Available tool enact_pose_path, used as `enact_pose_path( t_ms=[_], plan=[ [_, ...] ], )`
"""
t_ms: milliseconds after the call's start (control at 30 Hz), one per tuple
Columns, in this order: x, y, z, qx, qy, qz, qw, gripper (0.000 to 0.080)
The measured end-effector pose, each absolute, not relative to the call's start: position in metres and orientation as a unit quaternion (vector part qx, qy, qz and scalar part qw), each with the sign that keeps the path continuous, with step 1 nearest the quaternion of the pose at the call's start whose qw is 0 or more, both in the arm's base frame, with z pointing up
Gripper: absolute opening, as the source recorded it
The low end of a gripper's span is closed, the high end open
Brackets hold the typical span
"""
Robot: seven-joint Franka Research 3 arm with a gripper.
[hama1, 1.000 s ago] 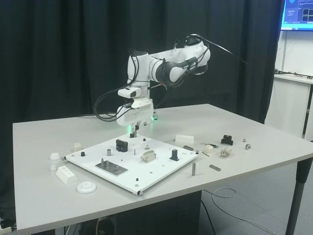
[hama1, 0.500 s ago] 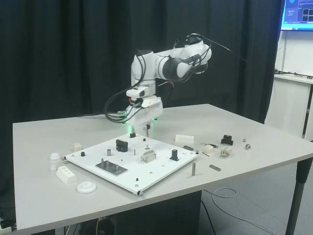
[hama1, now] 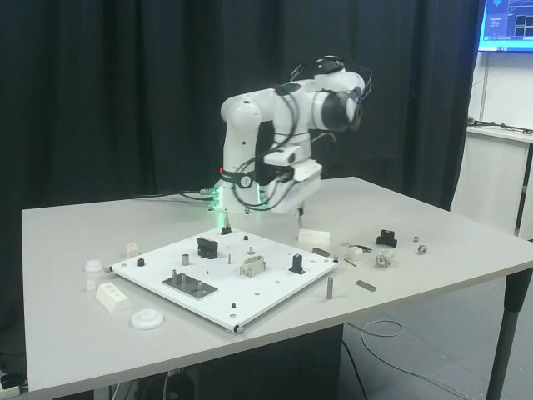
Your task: Place square peg 2.
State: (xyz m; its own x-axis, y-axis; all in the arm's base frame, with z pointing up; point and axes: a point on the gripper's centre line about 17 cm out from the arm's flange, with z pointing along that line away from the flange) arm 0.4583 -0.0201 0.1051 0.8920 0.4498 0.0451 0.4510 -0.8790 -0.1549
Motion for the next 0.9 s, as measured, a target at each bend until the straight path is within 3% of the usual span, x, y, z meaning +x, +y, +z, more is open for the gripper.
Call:
enact_pose_path(
  t_ms=[500, 900],
  plan=[
    [0.477, 0.045, 0.076, -0.97, -0.243, 0.001, 0.011, 0.0062],
    [0.486, 0.071, 0.049, -0.969, -0.248, 0.003, -0.009, 0.0062]
  ],
)
